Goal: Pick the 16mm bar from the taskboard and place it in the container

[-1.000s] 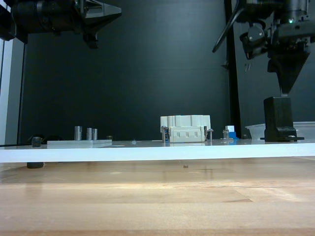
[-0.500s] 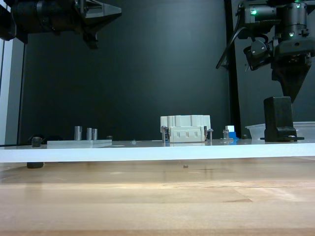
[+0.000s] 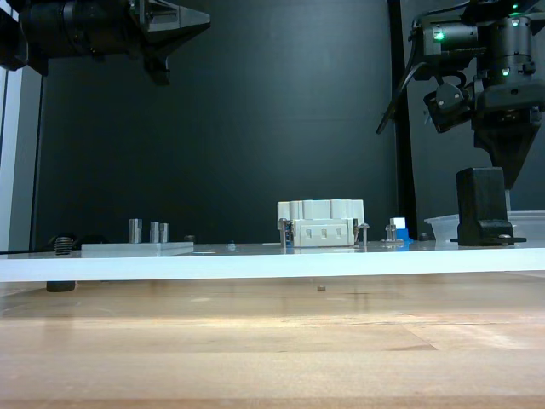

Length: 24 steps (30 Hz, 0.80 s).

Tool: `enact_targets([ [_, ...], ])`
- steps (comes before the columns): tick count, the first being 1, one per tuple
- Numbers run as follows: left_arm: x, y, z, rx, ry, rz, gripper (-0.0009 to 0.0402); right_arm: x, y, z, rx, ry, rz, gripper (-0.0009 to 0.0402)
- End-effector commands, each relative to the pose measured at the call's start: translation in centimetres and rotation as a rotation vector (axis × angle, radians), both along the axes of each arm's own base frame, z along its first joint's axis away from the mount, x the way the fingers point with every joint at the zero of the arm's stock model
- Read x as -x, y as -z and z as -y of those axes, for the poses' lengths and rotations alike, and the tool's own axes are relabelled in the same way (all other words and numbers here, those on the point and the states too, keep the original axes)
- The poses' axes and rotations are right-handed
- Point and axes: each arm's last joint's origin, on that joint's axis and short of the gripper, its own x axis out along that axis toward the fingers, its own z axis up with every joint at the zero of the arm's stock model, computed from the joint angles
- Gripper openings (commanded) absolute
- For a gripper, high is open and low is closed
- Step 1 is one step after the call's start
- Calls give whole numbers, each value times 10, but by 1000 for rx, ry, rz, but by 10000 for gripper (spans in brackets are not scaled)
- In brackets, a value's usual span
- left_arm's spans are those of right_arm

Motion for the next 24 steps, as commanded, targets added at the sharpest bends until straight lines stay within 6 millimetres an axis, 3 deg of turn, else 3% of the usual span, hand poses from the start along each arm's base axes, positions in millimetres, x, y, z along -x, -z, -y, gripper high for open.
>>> enact_targets([
  [1, 0, 0, 0, 0, 0, 0, 0, 0, 0, 0, -1, 2, -2, 53],
  [6, 0, 0, 0, 0, 0, 0, 0, -1, -2, -1, -27, 5, 11, 63],
  [24, 0, 0, 0, 0, 0, 0, 0, -2, -2, 0, -22, 9, 17, 164],
])
